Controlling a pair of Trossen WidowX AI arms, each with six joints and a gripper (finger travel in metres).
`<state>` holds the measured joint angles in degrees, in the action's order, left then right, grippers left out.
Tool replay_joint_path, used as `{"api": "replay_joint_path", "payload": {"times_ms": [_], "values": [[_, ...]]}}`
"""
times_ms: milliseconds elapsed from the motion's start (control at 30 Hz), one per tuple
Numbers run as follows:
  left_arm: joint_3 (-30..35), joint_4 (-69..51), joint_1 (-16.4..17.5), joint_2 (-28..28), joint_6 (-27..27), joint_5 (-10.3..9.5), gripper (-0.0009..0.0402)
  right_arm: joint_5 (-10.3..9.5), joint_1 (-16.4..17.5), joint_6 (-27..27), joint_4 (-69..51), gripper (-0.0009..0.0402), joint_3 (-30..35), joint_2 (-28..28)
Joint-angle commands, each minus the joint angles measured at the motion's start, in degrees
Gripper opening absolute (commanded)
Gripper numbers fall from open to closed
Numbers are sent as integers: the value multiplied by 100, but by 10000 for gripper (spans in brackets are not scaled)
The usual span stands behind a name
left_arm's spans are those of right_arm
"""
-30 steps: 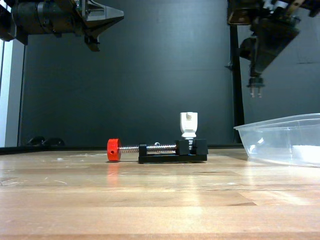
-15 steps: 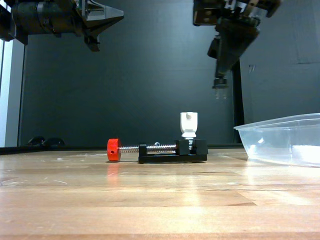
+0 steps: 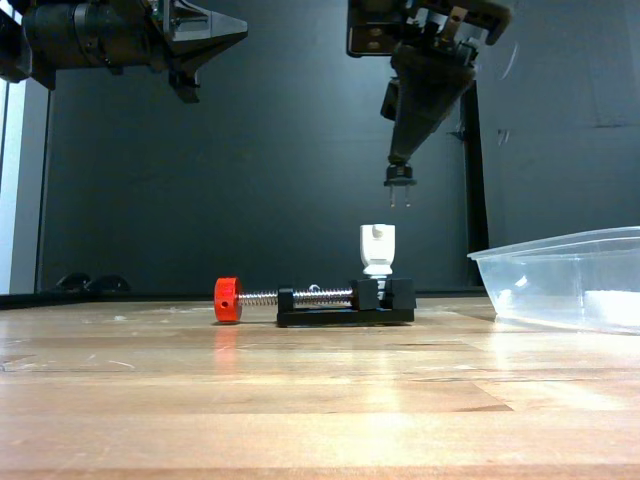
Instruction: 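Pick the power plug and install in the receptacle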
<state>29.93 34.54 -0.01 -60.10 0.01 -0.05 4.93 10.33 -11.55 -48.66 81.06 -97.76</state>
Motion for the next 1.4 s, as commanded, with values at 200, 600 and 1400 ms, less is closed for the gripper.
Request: {"api": "replay_joint_path", "payload": {"times_ms": [200, 600, 1400], "values": [[2, 0, 0, 0, -2, 2, 0, -2, -11, 9, 208, 0, 13, -114], [2, 0, 0, 0, 0, 2, 0, -2, -74, 127, 352, 0, 9, -208], [2, 0, 2, 0, 0, 2, 0, -48, -105, 332, 448, 0, -68, -330]]}}
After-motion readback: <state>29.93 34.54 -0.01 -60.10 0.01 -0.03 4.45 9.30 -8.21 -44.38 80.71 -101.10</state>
